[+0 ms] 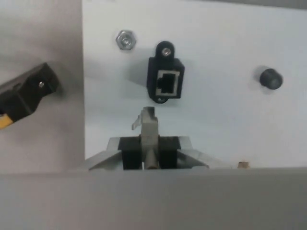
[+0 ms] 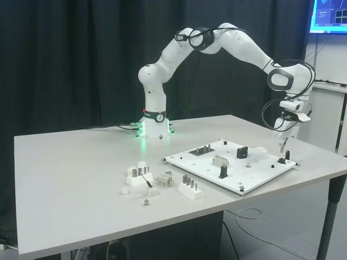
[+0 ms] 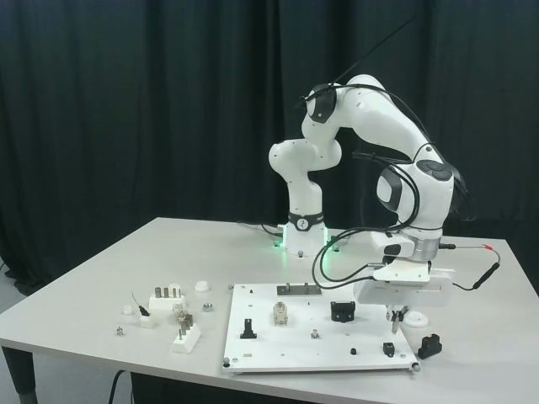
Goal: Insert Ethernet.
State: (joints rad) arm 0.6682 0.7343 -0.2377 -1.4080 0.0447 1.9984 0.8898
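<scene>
Even, bright overhead light fills both room views; the black curtain [image 3: 126, 109] stays dark and flat. Green light glows at the arm's base [image 2: 153, 130] on the far part of the tabletop [image 2: 70, 162]. In the wrist view the white board [image 1: 216, 43] is softly lit, the black socket [image 1: 166, 81] throws a faint shadow, and the near foreground is a grey blur

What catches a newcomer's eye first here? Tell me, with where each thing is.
The white arm arches from its base at the table's far edge, out over the white board near the front edge. Its gripper holds the Ethernet plug above one end of that board, the jaws shut on it. In the wrist view, the black Ethernet socket sits on the board just ahead of the plug, apart from it.
</scene>
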